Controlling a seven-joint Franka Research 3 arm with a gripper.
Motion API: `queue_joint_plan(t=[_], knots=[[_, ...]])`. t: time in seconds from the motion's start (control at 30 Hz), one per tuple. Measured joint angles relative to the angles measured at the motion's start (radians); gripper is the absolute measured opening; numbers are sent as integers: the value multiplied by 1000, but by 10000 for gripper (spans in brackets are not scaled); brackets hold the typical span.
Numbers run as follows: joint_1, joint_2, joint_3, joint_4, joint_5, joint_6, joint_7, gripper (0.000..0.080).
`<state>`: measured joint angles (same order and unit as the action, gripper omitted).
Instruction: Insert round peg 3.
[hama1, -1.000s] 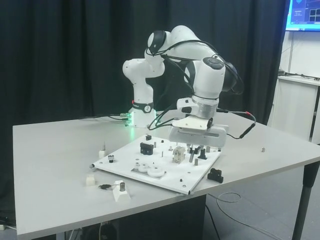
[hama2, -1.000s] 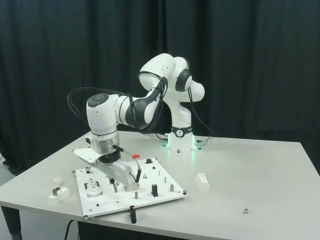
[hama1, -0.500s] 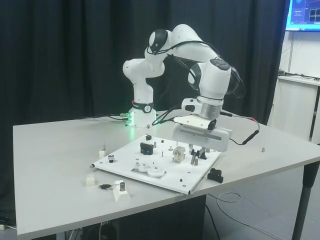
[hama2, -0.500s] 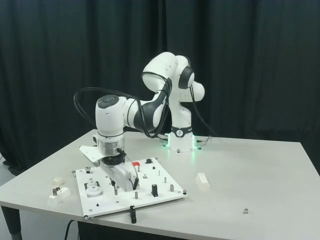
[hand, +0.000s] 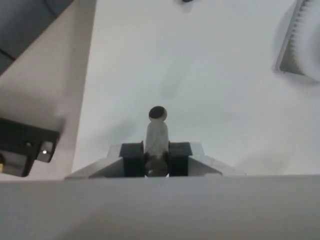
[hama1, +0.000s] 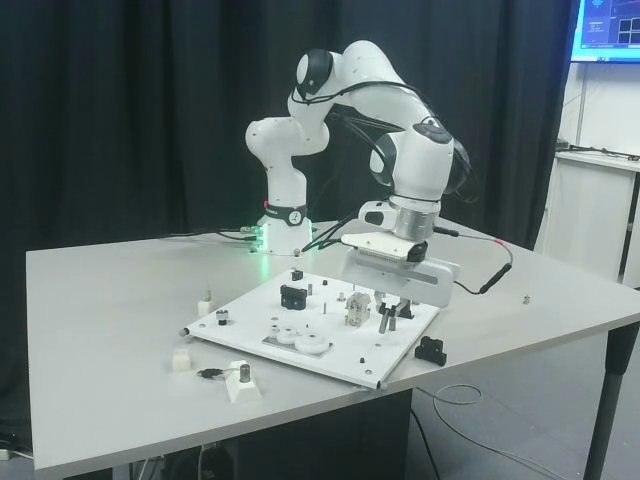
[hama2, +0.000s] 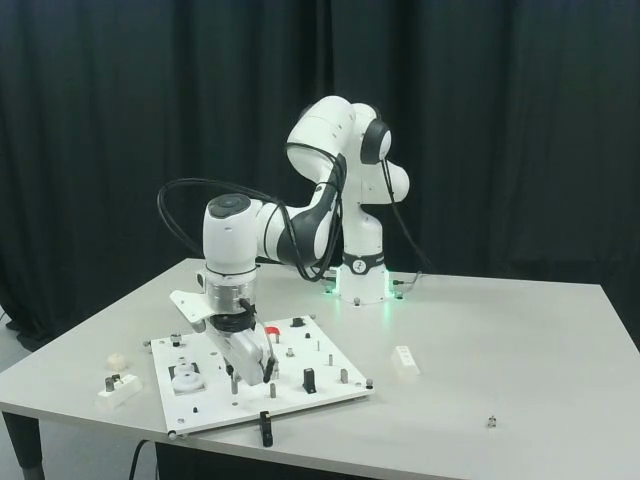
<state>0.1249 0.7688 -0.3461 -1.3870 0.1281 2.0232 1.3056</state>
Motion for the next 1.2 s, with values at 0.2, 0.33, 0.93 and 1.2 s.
queue_joint_plan(t=[0.2, 0.33, 0.93, 1.2], knots=[[0, -39, 4, -72, 0, 65, 4, 99], [0, -62, 5, -113, 0, 104, 5, 99], [-14, -86, 7, -206, 64, 197, 0, 99], [-16, -86, 7, -221, 91, 215, -11, 99]])
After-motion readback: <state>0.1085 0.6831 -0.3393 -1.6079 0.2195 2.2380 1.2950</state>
